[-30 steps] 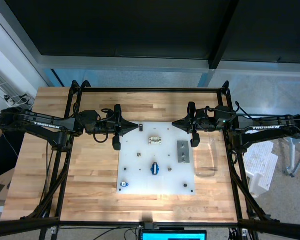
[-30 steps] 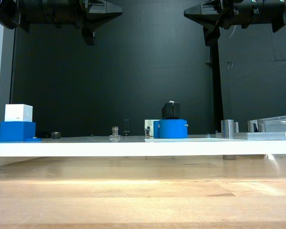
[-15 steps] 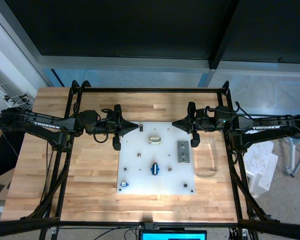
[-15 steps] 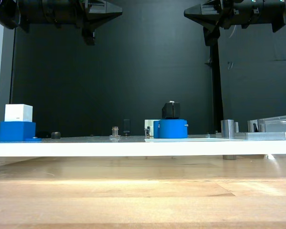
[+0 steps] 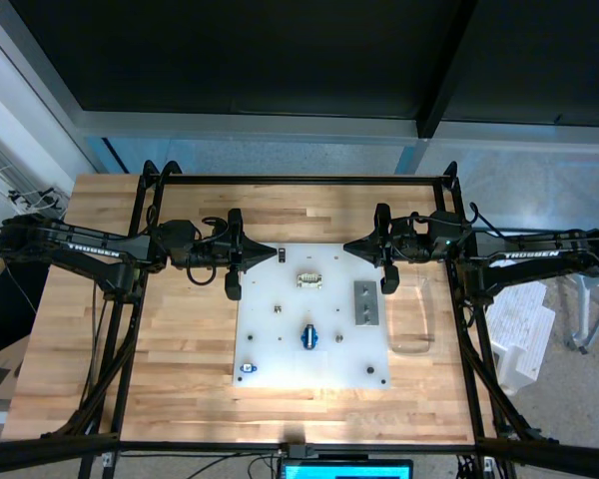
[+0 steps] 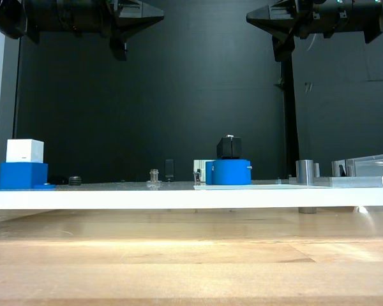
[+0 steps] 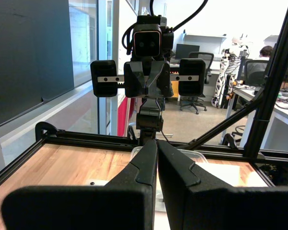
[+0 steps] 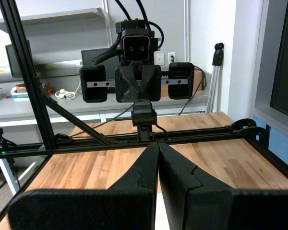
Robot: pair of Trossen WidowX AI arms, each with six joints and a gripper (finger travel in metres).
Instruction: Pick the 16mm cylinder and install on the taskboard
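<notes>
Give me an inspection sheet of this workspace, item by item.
Surface: wooden table, with the white taskboard lying flat on it.
Job's things: 16mm cylinder upright on the taskboard, between blue connector and grey block; not grasped.
Clutter: clear tray right of the taskboard.
Hands: left hand and right hand shut, raised over the taskboard's far edge, facing each other.
Cables: black cables on the arms, off the taskboard.
Surroundings: black frame around the table.

taskboard and clear tray cut by low view's edges, left arm, right arm cropped overhead
</notes>
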